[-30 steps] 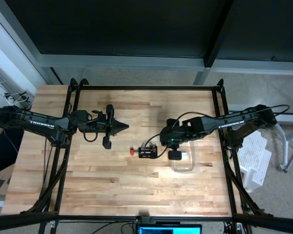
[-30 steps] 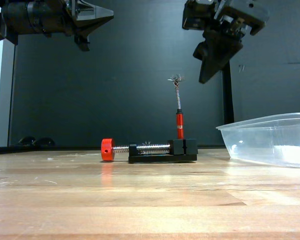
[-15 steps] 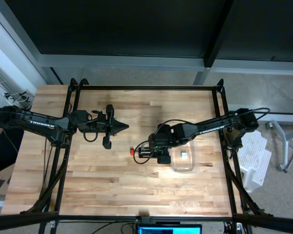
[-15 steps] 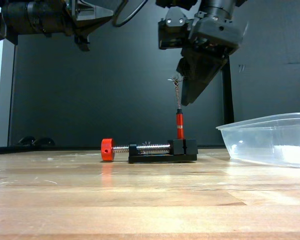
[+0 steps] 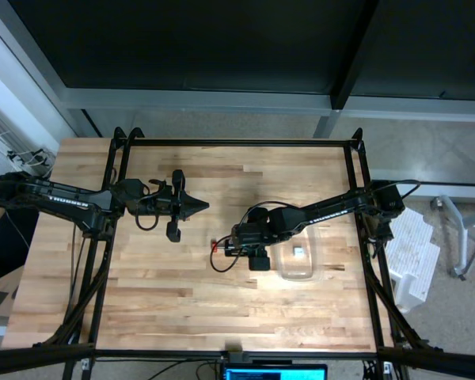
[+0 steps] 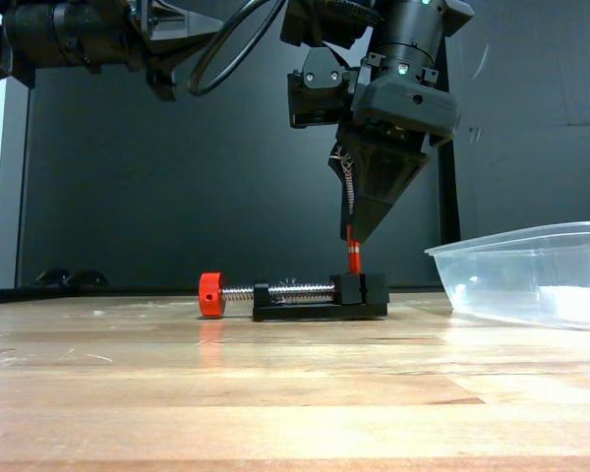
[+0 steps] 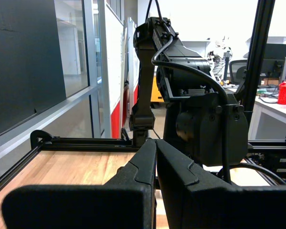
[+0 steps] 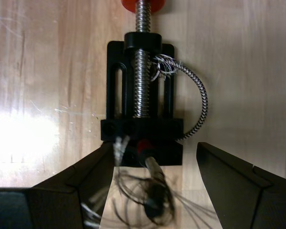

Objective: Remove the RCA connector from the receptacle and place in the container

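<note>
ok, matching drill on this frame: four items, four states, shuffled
Items:
1. RCA connector
2. container
3. left gripper
4. right gripper

States:
A. fingers shut, parked high at the left
B. upright in the receptacle
C. fingers open, either side of the RCA connector
D. right of the receptacle, apart from it

Pairs: 1-B, 2-D, 3-A, 4-C

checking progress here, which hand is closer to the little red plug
Right. The right hand sits just above the plug standing in the black block, open. The left hand hangs shut, high and well off to the left.
</note>
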{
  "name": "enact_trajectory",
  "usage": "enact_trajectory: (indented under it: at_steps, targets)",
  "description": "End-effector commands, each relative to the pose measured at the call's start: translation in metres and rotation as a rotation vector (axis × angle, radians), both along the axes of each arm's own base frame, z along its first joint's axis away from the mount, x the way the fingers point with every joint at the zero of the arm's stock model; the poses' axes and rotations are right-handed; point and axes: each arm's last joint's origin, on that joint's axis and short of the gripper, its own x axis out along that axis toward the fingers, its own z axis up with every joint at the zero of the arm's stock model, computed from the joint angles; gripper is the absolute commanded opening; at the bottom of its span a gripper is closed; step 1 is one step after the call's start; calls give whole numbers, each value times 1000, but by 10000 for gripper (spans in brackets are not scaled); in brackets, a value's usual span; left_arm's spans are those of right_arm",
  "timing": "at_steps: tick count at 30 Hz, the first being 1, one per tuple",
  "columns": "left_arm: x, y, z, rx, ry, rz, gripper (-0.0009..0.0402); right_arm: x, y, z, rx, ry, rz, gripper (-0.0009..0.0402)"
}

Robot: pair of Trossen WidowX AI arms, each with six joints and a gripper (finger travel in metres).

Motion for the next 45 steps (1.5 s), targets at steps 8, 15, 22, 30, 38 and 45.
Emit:
enact_trajectory:
  at_steps: [8,15,22,30,38,45]
  targets:
    - [0,0,0,0,-1,0,0,0,1,-9,1,21,11,201]
    - [0,0,0,0,0,0,0,1,3,-8,27,14,18,165]
    - [0,0,0,0,0,0,0,1,3,-8,24,11,11,125]
    - [0,0,0,0,0,0,0,1,2,-7,9,5,6,70]
    - [0,0,0,0,0,0,0,1,2,-7,10,4,6,2]
    - [0,0,0,0,0,0,0,0,2,-6,10,0,6,2]
